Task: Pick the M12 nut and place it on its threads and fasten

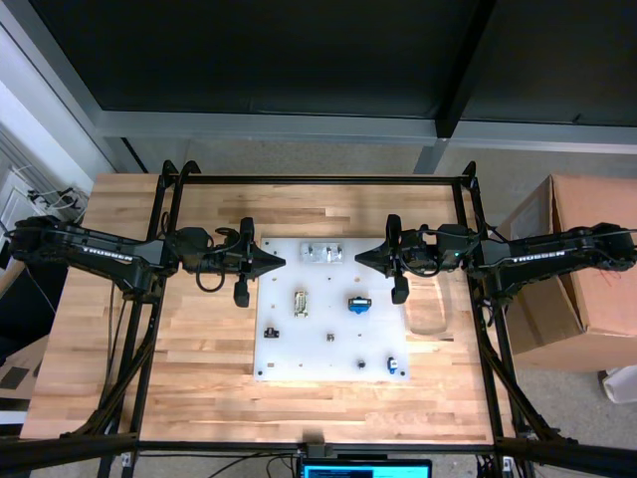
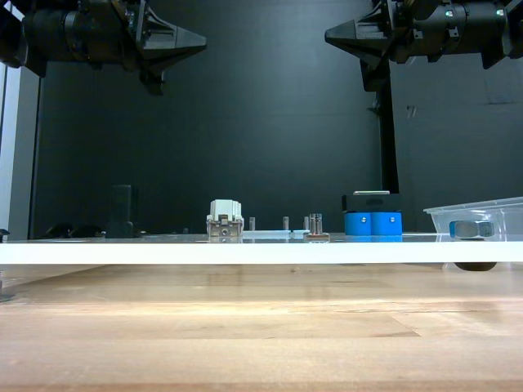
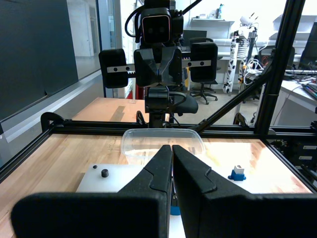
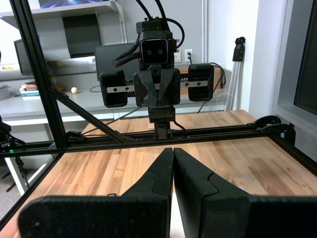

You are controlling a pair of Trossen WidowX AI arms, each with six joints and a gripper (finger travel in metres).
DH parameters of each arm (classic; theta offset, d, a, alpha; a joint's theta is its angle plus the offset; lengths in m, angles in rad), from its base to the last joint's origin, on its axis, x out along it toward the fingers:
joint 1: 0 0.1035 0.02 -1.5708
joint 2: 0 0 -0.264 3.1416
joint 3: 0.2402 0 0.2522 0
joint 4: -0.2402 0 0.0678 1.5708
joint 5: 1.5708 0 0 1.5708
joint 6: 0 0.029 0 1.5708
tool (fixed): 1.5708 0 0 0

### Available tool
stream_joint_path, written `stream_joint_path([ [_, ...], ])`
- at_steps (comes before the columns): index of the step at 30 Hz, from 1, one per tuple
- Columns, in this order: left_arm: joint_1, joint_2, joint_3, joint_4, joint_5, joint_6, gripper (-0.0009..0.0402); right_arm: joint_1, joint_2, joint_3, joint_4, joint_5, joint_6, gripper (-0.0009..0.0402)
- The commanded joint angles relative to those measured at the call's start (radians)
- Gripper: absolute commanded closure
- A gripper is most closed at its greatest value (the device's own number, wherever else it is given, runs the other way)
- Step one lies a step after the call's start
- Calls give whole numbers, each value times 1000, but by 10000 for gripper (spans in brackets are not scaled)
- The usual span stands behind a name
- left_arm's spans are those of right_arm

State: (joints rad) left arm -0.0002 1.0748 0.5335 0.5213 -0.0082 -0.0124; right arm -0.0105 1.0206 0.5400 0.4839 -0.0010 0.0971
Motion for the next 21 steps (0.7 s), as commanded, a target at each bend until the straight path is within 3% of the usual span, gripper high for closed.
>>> stream_joint_path([
  [1, 0, 0, 0, 0, 0, 0, 393, 0, 0, 1, 0, 0, 0, 393],
  [21, 0, 0, 0, 0, 0, 0, 393, 0, 1, 1, -23, 0, 0, 393],
])
